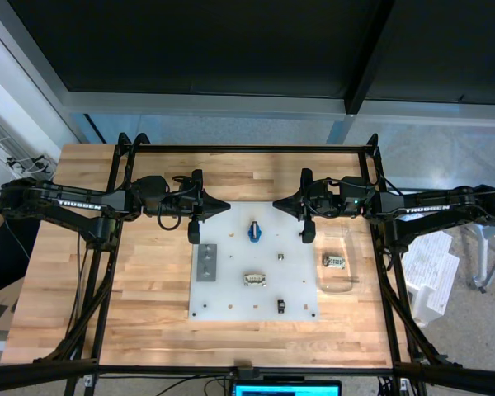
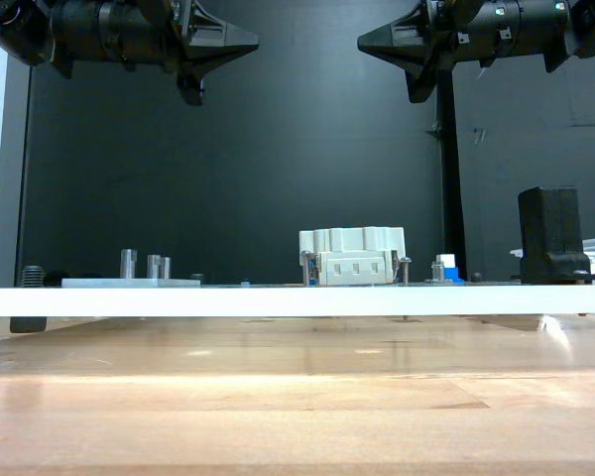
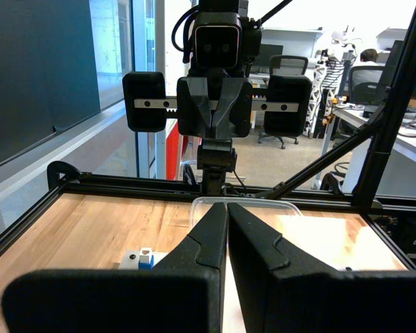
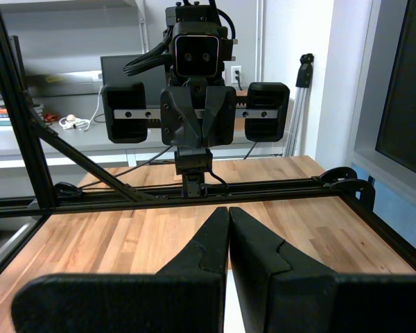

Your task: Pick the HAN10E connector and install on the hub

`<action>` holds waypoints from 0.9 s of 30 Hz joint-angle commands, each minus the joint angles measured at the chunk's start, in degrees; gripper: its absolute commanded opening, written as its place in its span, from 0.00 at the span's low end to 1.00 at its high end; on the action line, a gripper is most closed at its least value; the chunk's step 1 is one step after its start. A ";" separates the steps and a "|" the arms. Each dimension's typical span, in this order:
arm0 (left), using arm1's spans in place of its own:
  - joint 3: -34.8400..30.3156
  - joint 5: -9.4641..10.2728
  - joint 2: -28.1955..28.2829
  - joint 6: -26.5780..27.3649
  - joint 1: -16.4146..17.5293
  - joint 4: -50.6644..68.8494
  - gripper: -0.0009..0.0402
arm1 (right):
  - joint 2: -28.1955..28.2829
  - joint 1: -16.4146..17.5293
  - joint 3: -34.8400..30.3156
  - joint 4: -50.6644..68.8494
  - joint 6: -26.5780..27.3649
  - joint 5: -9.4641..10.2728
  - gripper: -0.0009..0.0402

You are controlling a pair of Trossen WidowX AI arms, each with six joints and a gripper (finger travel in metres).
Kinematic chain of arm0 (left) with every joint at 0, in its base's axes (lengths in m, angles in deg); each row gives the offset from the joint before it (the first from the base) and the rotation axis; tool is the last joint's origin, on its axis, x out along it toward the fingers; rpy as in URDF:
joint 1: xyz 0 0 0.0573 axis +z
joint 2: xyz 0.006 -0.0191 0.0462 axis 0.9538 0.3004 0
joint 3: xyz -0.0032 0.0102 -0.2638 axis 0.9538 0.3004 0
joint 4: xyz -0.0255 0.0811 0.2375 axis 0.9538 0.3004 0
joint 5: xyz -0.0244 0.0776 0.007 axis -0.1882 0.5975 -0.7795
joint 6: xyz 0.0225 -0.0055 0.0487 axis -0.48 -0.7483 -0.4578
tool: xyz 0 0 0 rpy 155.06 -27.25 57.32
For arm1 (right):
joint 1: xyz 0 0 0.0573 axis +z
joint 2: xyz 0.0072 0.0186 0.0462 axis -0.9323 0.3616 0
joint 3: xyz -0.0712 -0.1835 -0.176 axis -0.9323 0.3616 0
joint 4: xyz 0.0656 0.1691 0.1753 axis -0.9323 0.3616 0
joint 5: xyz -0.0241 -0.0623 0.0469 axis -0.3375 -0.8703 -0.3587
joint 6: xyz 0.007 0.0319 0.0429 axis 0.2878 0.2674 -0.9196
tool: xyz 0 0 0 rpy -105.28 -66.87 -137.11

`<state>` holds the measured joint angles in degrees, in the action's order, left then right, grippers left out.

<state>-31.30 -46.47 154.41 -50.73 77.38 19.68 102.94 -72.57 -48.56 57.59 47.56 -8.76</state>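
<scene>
state: idle | left gripper (image 1: 228,206) fully closed, parked high above white plate (image 1: 231,305) far edge | right gripper (image 1: 274,204) mirrored, closed | HAN10E connector (image 1: 333,261) staged in clear tray (image 1: 338,289) beside plate, likely right arm's pick | hub (image 1: 254,280) on plate, looks unmated

Connector (image 1: 333,261): small pale grey-beige block with metallic ends, lying flat in the clear tray (image 1: 338,289) just right of the white plate (image 1: 231,301). Hub (image 1: 254,280): beige socket base, upright near the plate's middle, well apart from it.

A white plate (image 1: 231,299) on the wooden surface (image 1: 148,285) carries a grey block (image 1: 207,261), blue part (image 1: 255,231) and black part (image 1: 281,307).
</scene>
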 commanded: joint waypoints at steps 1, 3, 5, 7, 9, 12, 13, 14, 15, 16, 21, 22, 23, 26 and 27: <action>-0.02 -0.02 0.00 -0.02 0.02 0.00 0.02 | 0.02 0.02 0.15 0.17 0.81 -0.02 0.02; -0.02 -0.02 0.00 -0.02 0.02 0.00 0.02 | 0.02 0.02 0.15 0.17 0.81 -0.02 0.02; -0.02 -0.02 0.00 -0.02 0.00 0.00 0.02 | 0.02 0.02 0.15 0.17 0.81 -0.02 0.02; -0.02 -0.02 0.00 -0.02 0.02 0.00 0.02 | 0.02 0.00 0.15 0.17 0.81 -0.02 0.02; -0.02 -0.02 0.00 -0.02 0.02 0.00 0.02 | 0.02 0.02 0.15 -0.07 0.83 -0.02 0.02; -0.02 -0.02 0.00 -0.02 0.02 0.00 0.02 | 0.02 0.02 0.15 -0.15 0.81 -0.02 0.02; -0.02 0.00 0.00 -0.02 0.02 0.00 0.02 | 0.02 0.04 0.15 -0.17 0.79 0.00 0.02; -0.02 -0.02 0.00 -0.02 0.00 0.00 0.02 | 0.02 0.04 0.15 -0.20 0.66 0.00 0.02; -0.02 0.00 0.00 -0.02 0.02 0.00 0.02 | 0.02 0.04 0.15 -0.11 0.57 0.02 0.02; -0.02 -0.02 0.00 -0.02 0.02 0.00 0.02 | 0.02 0.04 0.15 -0.09 0.55 0.02 0.02; -0.02 0.00 0.00 -0.02 0.02 0.00 0.02 | -0.74 0.09 0.15 0.46 -1.29 0.50 0.02; -0.02 -0.02 0.00 -0.02 0.02 0.02 0.02 | -1.09 0.33 0.15 1.25 -1.57 0.42 0.02; -0.02 0.00 0.00 -0.02 0.00 0.02 0.02 | -1.75 0.57 0.09 2.78 -1.62 0.07 0.02; -0.02 -0.02 0.00 -0.02 0.00 -0.04 0.02 | -2.99 0.83 -1.86 13.11 -2.21 -0.24 0.02; -0.02 -0.02 0.00 -0.02 0.02 0.00 0.02 | -3.26 1.01 -2.91 17.49 -2.19 -0.13 0.02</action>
<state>-31.30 -46.47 154.41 -50.75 77.38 19.70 100.10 -71.74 -50.07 69.96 45.50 -8.82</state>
